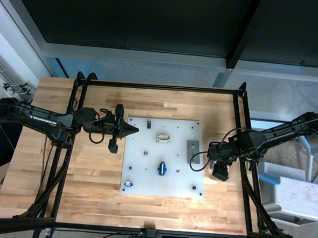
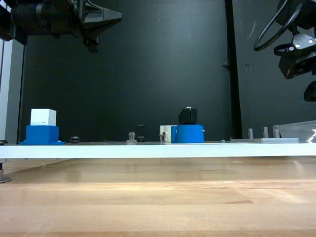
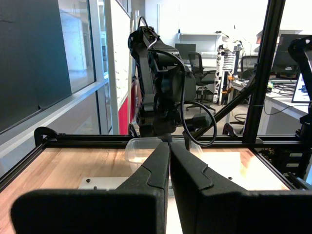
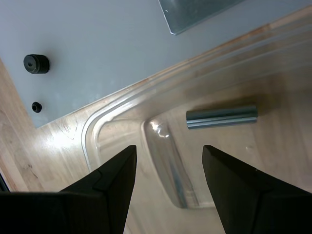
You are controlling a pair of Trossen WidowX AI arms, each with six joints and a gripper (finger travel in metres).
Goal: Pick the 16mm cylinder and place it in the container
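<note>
I see the 16mm cylinder [image 4: 222, 117], a short dull-grey metal rod, lying on its side inside the clear container [image 4: 90, 131] at the white board's [image 1: 145, 172] 3 o'clock edge. My right gripper [image 4: 169, 152] hangs above it, jaws wide and empty; the left gripper [image 1: 134, 130], jaws closed, hovers at 9 o'clock.

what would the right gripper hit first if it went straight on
Probably the floor of the clear container, near its corner, beside the cylinder lying inside. Right gripper hangs open above it; left gripper, shut, hovers over the left of the board.

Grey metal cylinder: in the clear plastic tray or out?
In: the cylinder lies flat inside the tray, under open right hand. Left hand, shut, hovers at white board's left edge.
</note>
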